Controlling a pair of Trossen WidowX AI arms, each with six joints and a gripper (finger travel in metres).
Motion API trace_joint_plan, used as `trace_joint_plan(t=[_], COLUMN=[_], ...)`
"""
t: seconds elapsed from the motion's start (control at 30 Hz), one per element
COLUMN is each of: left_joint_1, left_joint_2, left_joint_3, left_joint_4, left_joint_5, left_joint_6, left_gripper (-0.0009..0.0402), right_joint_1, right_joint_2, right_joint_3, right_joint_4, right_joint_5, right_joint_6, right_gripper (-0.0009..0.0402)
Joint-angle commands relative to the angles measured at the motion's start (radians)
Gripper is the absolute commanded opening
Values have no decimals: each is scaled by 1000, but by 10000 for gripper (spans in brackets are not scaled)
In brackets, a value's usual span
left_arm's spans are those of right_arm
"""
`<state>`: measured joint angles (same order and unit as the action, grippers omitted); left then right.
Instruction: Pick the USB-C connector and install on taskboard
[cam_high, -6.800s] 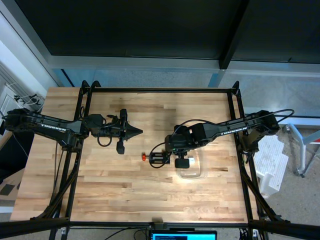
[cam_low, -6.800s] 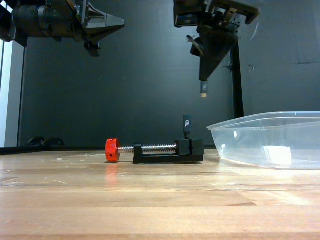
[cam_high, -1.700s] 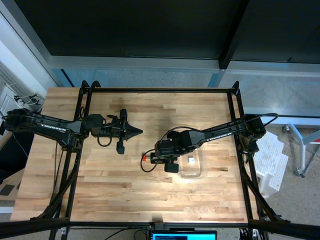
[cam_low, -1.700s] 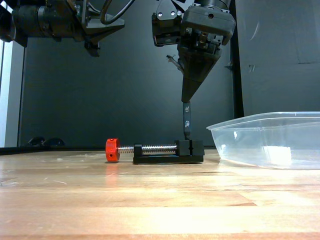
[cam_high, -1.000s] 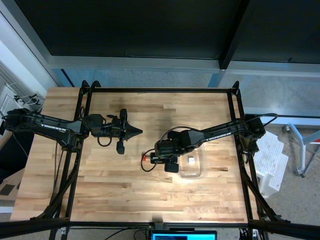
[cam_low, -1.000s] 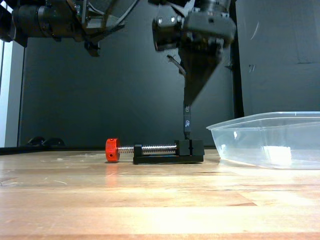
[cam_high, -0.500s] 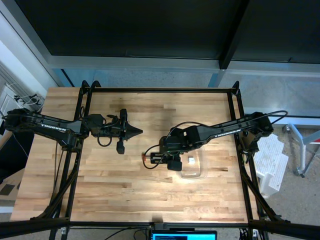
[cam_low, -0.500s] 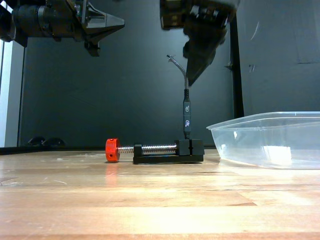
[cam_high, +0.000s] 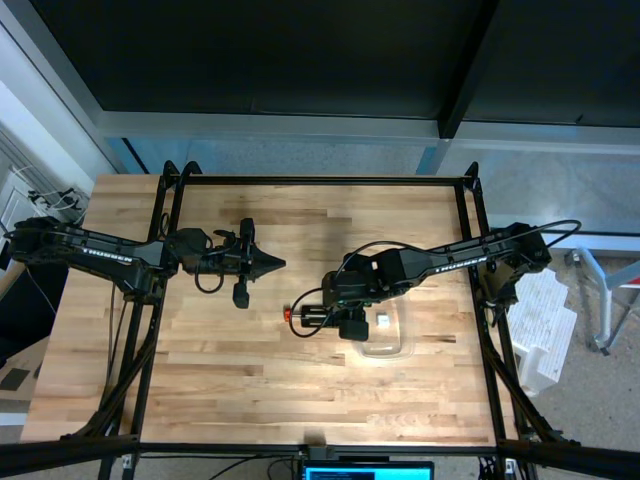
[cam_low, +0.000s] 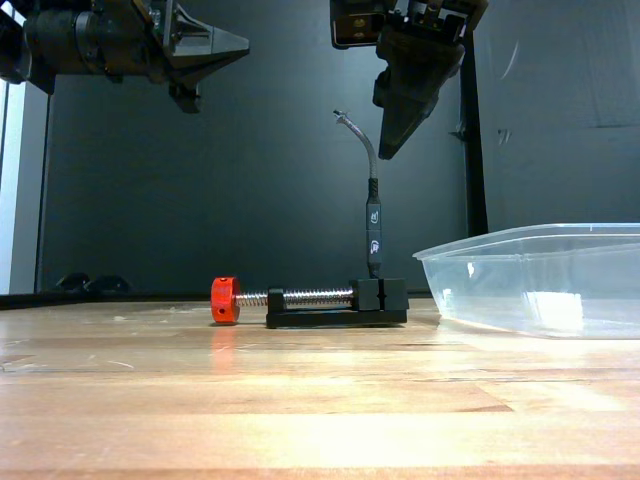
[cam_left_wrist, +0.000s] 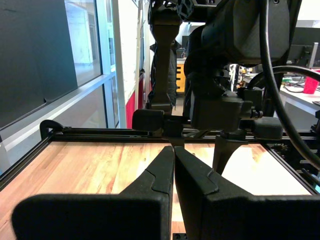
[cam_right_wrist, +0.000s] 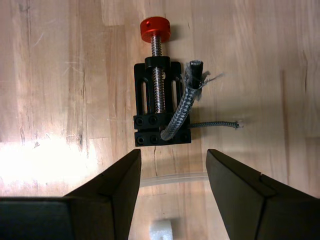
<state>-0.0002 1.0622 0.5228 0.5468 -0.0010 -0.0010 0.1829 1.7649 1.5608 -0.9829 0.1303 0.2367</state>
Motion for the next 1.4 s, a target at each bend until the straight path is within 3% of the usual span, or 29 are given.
trace_joint_plan(t=[0.03,0.37,0.7,0.83,1.23,1.4], left_joint_1=[0,0,0,0,0,0], left_joint_2=[0,0,0,0,0,0], left_joint_3=[0,0,0,0,0,0], left_joint_4=[0,0,0,0,0,0], left_joint_5=[0,0,0,0,0,0], left_joint_6=[0,0,0,0,0,0], left_gripper=[0,0,0,0,0,0], right_joint_1=[-5,-75,-141,-180,-185,-185], right_joint_2=[-37,-266,-454,-523,-658,-690], right_joint_3=[-14,-222,-452,-562,-814,-870], right_joint_4=[24,301,664,841,1257,1328], right_joint_5=[2,-2,-5,-83,-83,-90], right_joint_6=[-32,-98,-148,-156,-185,-185], right_gripper=[139,-5,1,0,0,0])
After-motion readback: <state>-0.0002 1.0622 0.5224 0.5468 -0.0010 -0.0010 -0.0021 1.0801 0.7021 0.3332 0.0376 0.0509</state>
